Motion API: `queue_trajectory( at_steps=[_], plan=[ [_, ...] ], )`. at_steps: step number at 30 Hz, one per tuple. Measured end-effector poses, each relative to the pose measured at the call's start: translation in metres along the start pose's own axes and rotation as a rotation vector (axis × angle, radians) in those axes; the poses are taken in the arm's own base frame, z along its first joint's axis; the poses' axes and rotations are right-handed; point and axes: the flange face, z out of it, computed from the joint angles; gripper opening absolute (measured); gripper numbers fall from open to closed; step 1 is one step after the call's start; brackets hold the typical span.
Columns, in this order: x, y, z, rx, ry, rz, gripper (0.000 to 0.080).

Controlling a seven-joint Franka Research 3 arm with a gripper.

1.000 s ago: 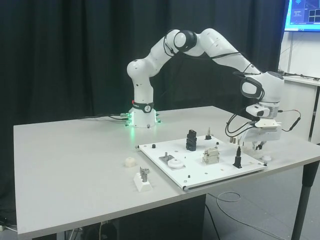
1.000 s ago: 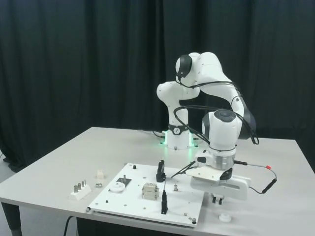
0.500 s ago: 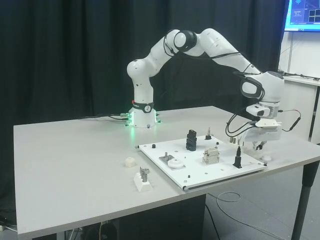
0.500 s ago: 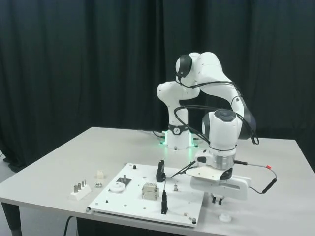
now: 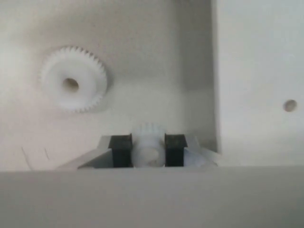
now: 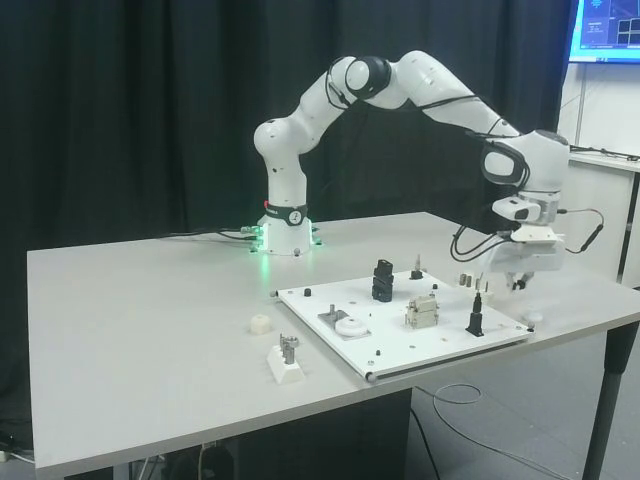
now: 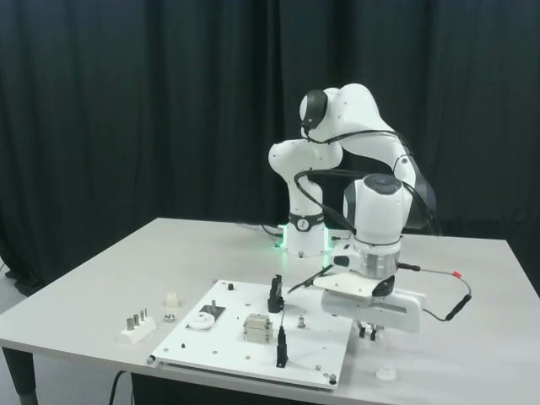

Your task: Insert small gear.

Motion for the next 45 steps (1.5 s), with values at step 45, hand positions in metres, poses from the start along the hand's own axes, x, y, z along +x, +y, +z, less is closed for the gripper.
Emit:
queue_trajectory(
  at_steps=[45],
  plan=[
    [0.11,0.12,-0.094,-0.211,0.027,-0.12,0.0139]
  ],
)
